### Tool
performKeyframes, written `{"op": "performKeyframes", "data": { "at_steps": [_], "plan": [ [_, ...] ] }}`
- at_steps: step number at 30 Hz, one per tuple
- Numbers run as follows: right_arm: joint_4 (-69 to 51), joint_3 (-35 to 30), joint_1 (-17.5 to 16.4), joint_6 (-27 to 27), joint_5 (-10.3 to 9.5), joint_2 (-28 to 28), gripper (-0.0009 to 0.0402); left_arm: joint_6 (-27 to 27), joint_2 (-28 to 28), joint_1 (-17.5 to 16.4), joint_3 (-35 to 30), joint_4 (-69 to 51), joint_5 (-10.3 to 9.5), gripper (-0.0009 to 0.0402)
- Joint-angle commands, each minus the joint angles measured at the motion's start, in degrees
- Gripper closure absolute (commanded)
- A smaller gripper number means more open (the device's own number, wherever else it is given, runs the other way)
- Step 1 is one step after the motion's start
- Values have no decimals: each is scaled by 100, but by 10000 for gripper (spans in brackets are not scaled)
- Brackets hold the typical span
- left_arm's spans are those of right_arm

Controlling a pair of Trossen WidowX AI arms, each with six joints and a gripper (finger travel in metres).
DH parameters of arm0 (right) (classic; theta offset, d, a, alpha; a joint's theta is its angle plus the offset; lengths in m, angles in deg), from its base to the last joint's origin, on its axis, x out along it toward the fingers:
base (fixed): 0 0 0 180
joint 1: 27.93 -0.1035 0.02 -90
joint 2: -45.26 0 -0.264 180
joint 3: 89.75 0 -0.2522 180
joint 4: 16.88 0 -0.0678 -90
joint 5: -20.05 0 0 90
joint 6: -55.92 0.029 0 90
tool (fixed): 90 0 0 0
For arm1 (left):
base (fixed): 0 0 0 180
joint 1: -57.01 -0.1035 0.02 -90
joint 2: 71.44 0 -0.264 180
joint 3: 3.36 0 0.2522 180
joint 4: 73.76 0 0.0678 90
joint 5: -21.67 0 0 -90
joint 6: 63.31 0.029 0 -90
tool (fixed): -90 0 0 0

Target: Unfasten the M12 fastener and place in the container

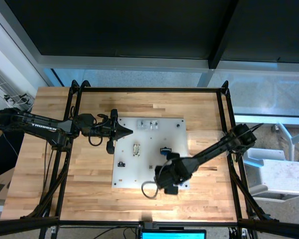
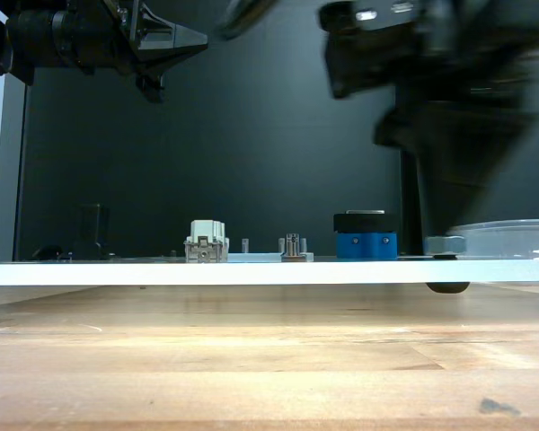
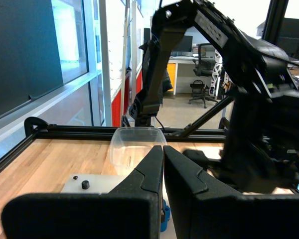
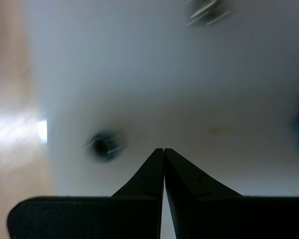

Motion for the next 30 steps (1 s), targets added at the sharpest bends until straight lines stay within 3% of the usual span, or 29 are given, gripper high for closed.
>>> {"op": "performKeyframes", "data": {
  "at_steps": [1, 4, 8, 14, 15, 26, 30],
  "plan": [
    [-151, -31, -17, 37, -17, 74, 393, 0, -2, -2, -2, -2, 0, 393],
    [-181, -31, -20, 81, -160, 92, 393, 0, -2, 0, -2, 7, 0, 393],
    [-155, -31, -20, 83, -546, 129, 393, 0, -2, 0, -2, 2, 0, 393],
    [229, -31, -33, 144, -1499, 186, 393, 0, -2, 0, -2, 2, 0, 393],
    [293, -31, -35, 153, -1587, 186, 393, 0, -2, 0, -2, -2, 0, 393],
    [767, 111, -42, 140, -1552, -127, 393, 0, -2, -2, -2, 2, 0, 393],
    [796, 142, -39, 144, -1340, -140, 393, 0, -2, 0, -2, 0, 0, 393]
  ]
}}
